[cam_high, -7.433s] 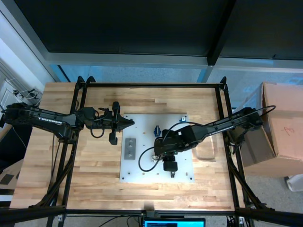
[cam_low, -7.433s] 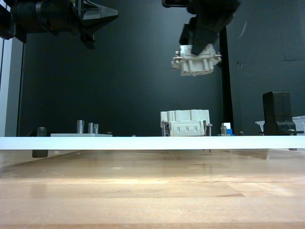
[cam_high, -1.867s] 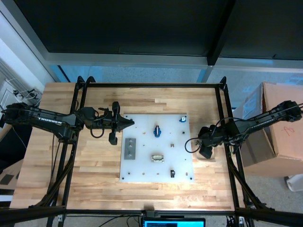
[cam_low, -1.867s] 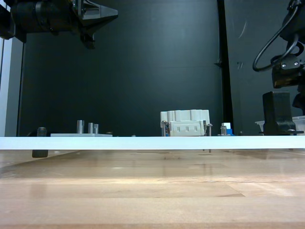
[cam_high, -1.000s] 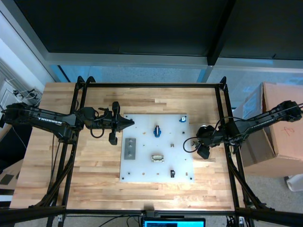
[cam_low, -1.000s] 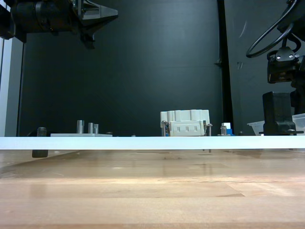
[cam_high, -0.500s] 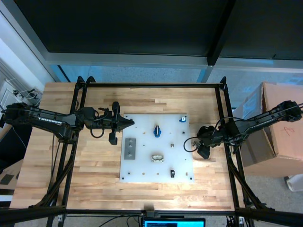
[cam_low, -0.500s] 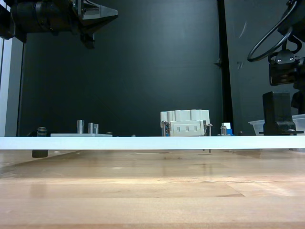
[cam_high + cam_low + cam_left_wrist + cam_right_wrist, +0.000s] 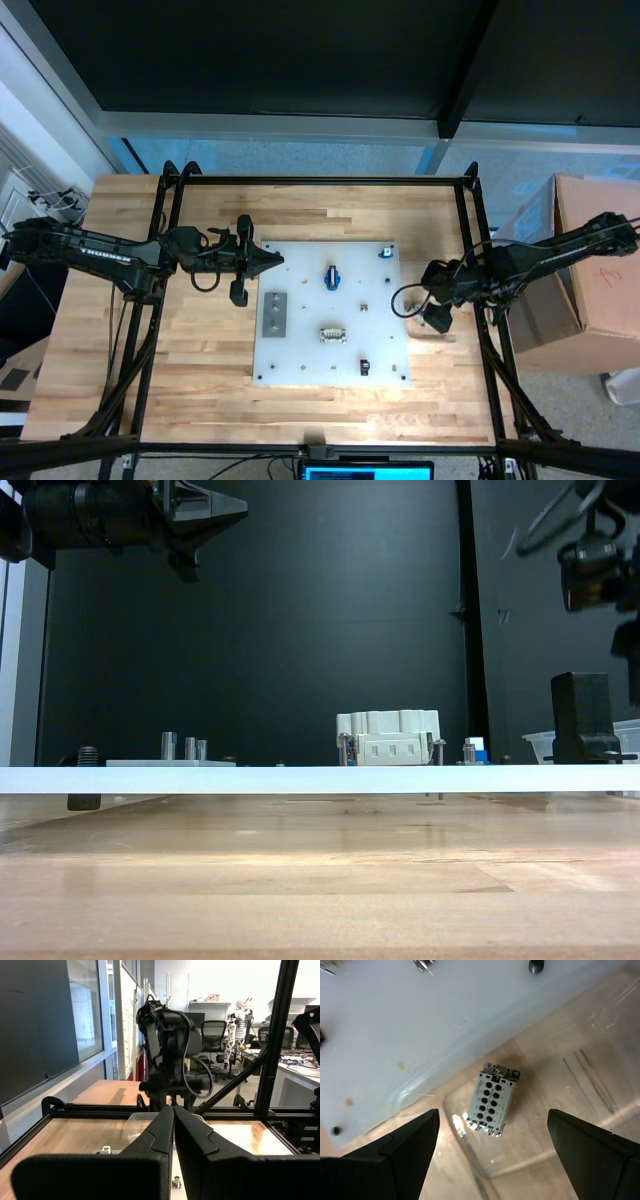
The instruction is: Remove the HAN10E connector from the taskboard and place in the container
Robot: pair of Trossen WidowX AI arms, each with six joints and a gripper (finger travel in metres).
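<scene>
while the right hand hangs above the clear container just off the taskboard's right edge, its fingers stand wide apart and hold nothing. the han10e connector lies free on the container floor, pin holes facing up, directly below that hand. the left hand hovers high over the board's left edge, fingers pressed together and empty. a pale connector base sits on the board, which lies on the wooden desk.
</scene>
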